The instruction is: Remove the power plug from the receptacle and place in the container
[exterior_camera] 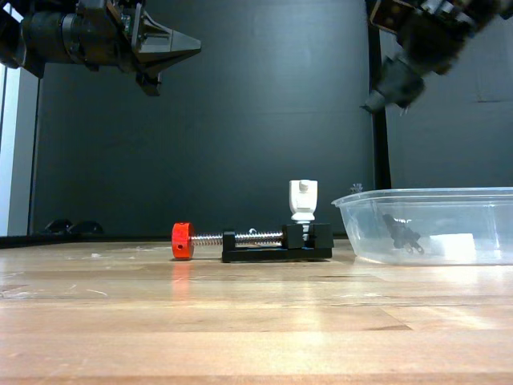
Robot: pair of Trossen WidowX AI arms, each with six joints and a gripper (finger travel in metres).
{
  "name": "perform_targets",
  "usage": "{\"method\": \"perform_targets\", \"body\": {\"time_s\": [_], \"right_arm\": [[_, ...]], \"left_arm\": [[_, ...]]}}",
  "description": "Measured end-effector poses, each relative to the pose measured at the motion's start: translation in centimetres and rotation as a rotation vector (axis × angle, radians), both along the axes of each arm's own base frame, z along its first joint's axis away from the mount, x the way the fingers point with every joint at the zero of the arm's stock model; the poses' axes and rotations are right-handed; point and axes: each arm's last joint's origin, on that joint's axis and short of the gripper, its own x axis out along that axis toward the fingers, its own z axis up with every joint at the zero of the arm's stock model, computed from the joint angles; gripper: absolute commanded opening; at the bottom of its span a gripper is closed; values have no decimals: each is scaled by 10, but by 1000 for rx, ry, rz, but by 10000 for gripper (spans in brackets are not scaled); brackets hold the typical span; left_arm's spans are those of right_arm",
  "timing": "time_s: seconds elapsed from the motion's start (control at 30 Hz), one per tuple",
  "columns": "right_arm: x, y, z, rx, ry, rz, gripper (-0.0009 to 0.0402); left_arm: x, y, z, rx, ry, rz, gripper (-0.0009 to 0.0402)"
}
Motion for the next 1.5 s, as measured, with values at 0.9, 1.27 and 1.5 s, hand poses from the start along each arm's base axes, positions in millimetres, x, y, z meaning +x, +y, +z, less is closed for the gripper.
{"method": "perform_targets", "body": {"time_s": [0.9,1.27,1.5], "right_arm": [[10,-40,15,-82,-663,-50,0],[4,-48,-1,-60,-715,-32,0],[3,-50,-7,-71,-694,-62,0]], "left_arm": [[0,0,0,0,-1,0,0],[0,0,0,0,0,0,0],[0,0,0,0,0,0,0]]}}
